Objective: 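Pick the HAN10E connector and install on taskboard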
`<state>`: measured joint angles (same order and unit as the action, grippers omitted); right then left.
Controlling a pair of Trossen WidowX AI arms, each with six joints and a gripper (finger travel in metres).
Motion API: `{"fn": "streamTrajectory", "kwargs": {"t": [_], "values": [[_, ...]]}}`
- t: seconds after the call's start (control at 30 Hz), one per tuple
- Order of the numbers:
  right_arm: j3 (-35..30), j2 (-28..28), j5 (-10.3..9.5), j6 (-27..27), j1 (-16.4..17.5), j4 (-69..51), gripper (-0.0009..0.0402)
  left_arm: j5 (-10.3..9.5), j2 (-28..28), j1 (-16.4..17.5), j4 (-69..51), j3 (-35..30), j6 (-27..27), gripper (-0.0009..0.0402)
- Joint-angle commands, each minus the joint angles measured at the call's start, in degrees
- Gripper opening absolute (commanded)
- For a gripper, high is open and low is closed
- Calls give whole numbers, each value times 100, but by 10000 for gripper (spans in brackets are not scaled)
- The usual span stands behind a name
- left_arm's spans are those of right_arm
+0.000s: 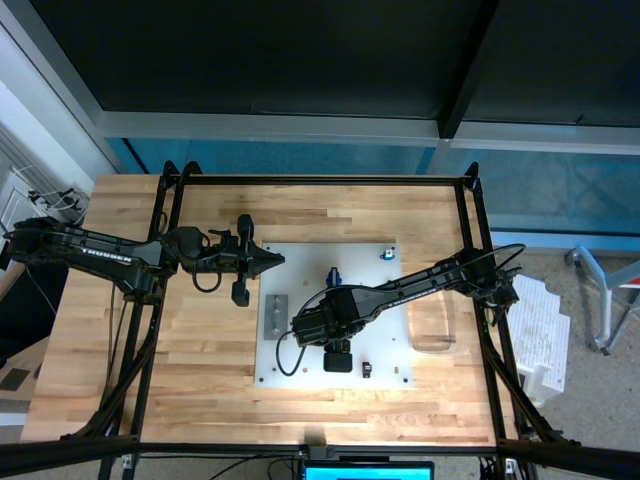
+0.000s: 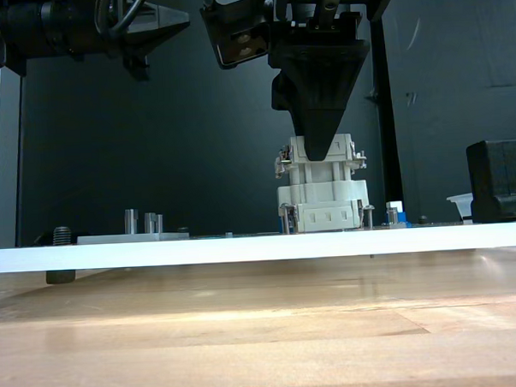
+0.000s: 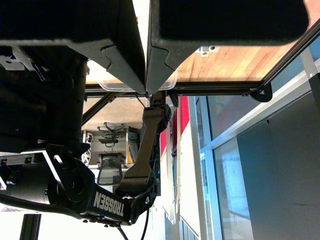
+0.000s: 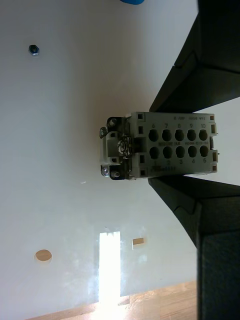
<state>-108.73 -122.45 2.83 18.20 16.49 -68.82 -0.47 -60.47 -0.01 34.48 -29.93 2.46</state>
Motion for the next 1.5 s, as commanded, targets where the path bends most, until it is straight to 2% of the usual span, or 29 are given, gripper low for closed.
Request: {"fn": "streamTrajectory", "kwargs": {"t": [0.03, 0.93, 1.5], "values": [[31, 0, 11, -7, 2, 42, 43, 0, -2, 0, 2, -2, 0, 1], [553, 0, 7, -24, 2, 612, 43, 2, -2, 0, 2, -2, 0, 1], [586, 0, 11, -24, 2, 625, 43, 2, -2, 0, 2, -2, 0, 1]]}}
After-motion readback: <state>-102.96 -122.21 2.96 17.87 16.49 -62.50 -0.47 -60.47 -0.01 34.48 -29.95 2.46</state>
